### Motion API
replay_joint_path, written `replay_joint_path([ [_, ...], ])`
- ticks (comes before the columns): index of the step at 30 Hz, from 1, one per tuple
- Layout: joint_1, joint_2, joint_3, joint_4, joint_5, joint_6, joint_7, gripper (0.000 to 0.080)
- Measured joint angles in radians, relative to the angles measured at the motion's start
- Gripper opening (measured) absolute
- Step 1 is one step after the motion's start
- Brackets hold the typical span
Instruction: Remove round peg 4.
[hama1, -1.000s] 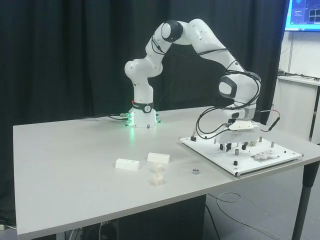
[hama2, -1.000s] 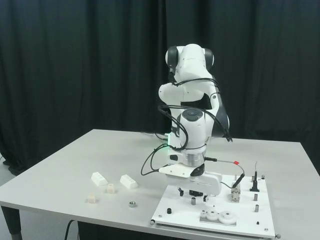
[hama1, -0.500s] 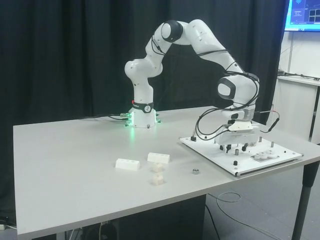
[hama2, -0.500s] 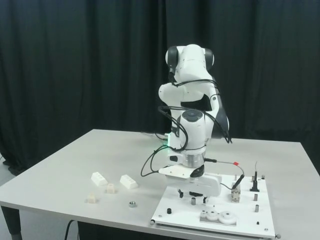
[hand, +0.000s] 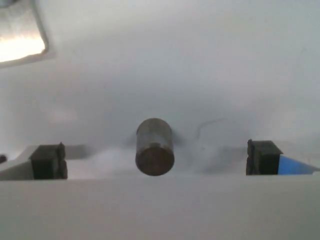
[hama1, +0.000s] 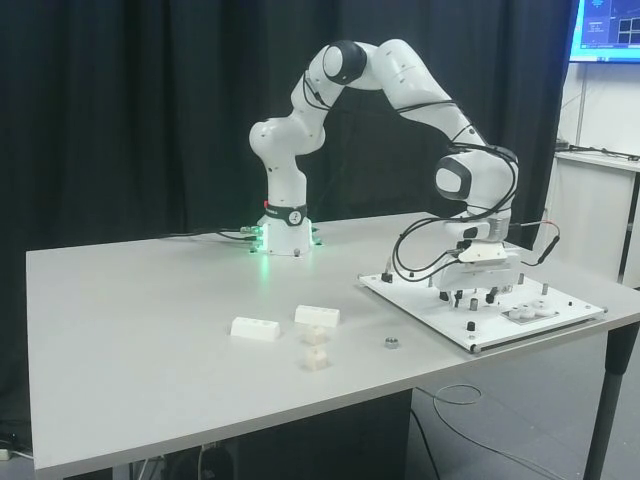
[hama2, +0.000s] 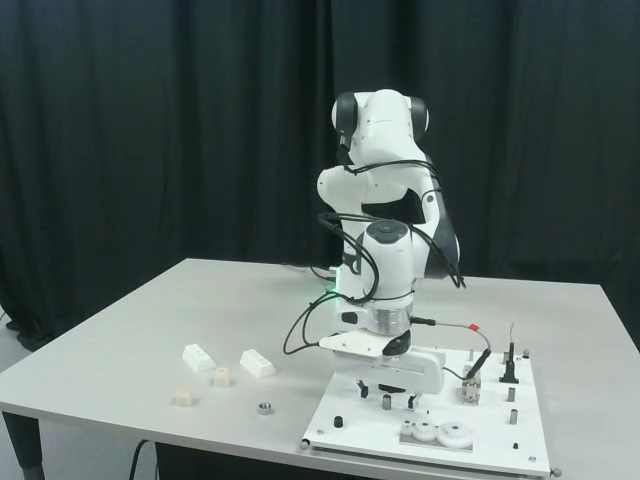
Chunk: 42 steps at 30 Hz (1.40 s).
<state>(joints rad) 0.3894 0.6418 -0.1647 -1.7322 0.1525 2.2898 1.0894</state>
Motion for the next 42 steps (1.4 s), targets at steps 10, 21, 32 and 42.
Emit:
replay_joint_path([
  [10,0.004,0.0,0.0,-0.005,-0.003,0.012,0.006,0.08],
  [21,0.008,0.0,0.0,-0.016,-0.009,0.023,0.006,0.0478],
  [32,0.008,-0.001,-0.002,-0.019,-0.009,0.036,0.011,0.0151],
  [42,0.008,-0.001,-0.003,-0.02,-0.009,0.037,0.023,0.0154],
])
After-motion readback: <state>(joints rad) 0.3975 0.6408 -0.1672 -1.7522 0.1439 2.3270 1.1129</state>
